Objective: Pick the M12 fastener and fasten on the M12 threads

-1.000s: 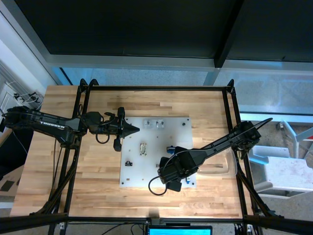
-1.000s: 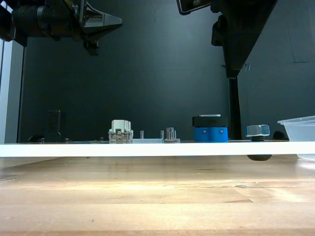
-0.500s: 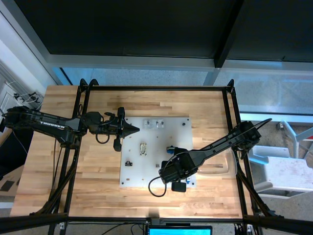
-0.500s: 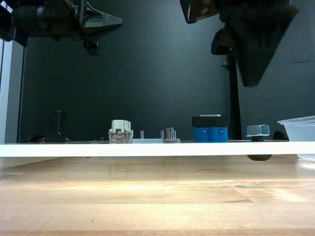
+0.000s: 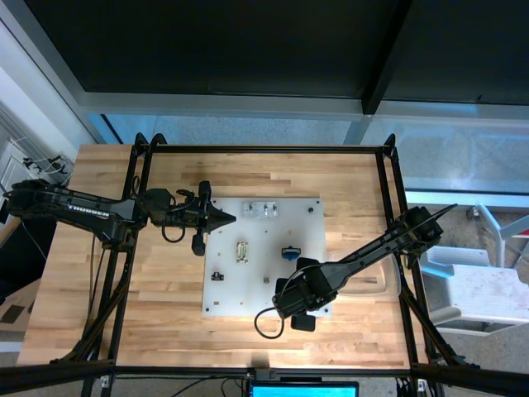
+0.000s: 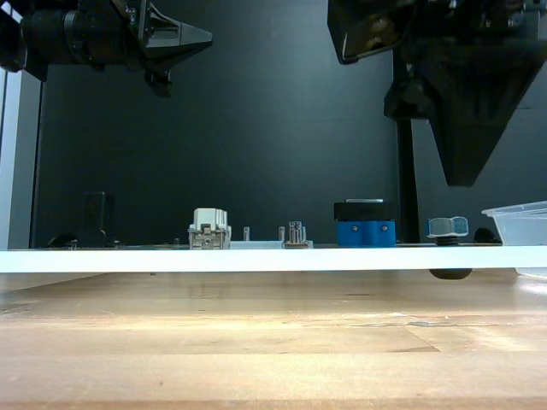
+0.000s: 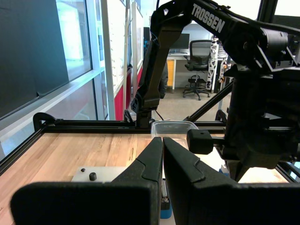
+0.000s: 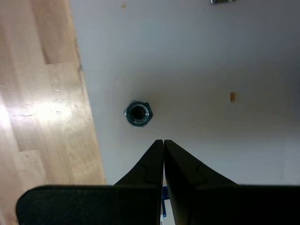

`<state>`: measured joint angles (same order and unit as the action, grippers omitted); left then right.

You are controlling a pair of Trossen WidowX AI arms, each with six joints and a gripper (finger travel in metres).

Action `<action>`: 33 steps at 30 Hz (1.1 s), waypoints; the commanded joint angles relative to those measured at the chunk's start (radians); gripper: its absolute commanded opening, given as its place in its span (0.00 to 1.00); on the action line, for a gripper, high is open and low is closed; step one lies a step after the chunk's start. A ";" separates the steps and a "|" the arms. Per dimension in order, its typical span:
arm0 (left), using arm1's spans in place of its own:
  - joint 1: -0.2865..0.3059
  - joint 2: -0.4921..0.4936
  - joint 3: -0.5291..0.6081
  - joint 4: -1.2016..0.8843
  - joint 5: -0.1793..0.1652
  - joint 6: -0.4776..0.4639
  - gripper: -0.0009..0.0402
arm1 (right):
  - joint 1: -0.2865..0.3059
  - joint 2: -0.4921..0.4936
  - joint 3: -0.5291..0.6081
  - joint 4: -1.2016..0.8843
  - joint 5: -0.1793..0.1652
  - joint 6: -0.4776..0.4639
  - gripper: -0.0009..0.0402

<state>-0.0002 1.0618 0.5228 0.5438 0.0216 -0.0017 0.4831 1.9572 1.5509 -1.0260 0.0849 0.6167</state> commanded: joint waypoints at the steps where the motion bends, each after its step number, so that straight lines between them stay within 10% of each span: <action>1: 0.000 0.000 0.000 0.000 0.000 0.000 0.02 | 0.000 0.001 -0.029 0.042 0.002 0.004 0.02; 20: 0.000 0.000 0.000 0.000 0.000 0.000 0.02 | -0.001 0.029 -0.055 0.100 -0.024 0.006 0.02; 23: 0.000 0.000 0.000 0.000 0.000 0.000 0.02 | -0.001 0.029 -0.055 0.114 -0.083 0.002 0.02; 26: 0.000 0.000 0.000 0.000 0.000 0.000 0.02 | -0.001 0.021 -0.055 0.119 -0.235 -0.066 0.02; 28: 0.000 0.000 0.000 0.000 0.000 0.000 0.02 | -0.001 0.012 -0.055 0.113 -0.272 -0.102 0.02; 33: 0.000 0.000 0.000 0.000 0.000 0.000 0.02 | -0.003 -0.005 -0.055 0.077 -0.152 -0.070 0.02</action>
<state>-0.0002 1.0622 0.5224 0.5438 0.0219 -0.0017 0.4816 1.9560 1.4956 -0.9390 -0.1070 0.5369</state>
